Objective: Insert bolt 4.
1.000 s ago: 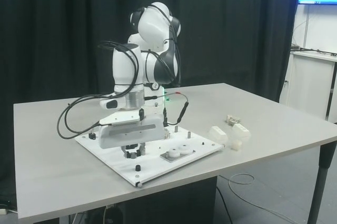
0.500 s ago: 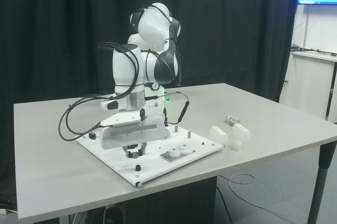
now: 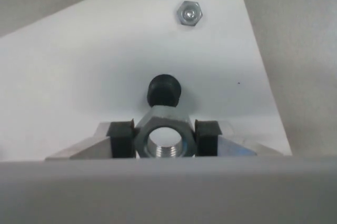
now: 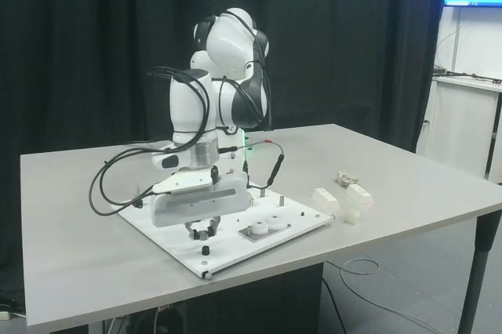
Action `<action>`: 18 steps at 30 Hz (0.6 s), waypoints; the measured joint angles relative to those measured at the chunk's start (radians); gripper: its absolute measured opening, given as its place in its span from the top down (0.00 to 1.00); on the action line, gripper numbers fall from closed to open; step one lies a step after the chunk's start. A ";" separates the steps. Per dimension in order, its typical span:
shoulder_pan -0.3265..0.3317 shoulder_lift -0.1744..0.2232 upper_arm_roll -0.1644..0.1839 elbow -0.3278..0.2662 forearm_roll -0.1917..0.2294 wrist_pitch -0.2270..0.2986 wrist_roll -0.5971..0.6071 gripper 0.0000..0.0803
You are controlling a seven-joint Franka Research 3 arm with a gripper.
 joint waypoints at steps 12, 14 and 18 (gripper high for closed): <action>0.000 0.018 -0.005 0.025 0.000 -0.019 0.005 0.70; 0.000 0.021 -0.005 0.029 0.000 -0.020 0.005 0.70; 0.000 0.027 -0.005 0.037 0.000 -0.025 0.006 0.70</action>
